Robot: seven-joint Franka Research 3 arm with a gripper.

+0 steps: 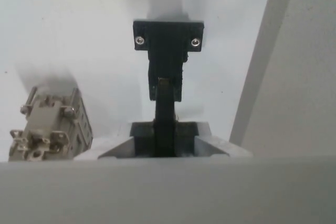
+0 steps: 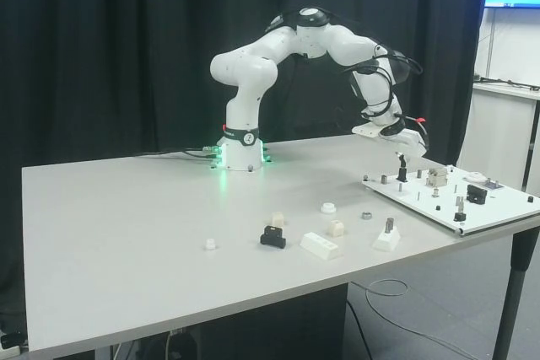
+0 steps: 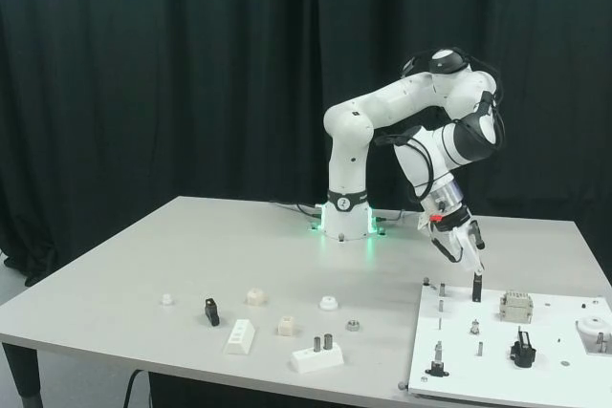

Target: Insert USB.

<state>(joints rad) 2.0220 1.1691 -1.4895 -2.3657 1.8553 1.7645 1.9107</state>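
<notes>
Your white arm (image 3: 402, 102) reaches over the white board (image 2: 498, 212) at the table's right end. The gripper (image 3: 475, 279) holds the black USB plug (image 1: 165, 124) clamped between its fingers, long axis pointing downward. The black socket block (image 1: 168, 40) lies directly beneath the plug's tip, the two looking roughly aligned, with the grey connector (image 1: 50, 127) beside them.

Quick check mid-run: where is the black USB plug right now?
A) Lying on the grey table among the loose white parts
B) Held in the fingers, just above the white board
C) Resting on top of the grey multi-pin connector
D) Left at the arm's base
B. The USB plug hangs in the gripper over the white board, and the wrist view shows it lined up with the black socket block, beside the connector.
</notes>
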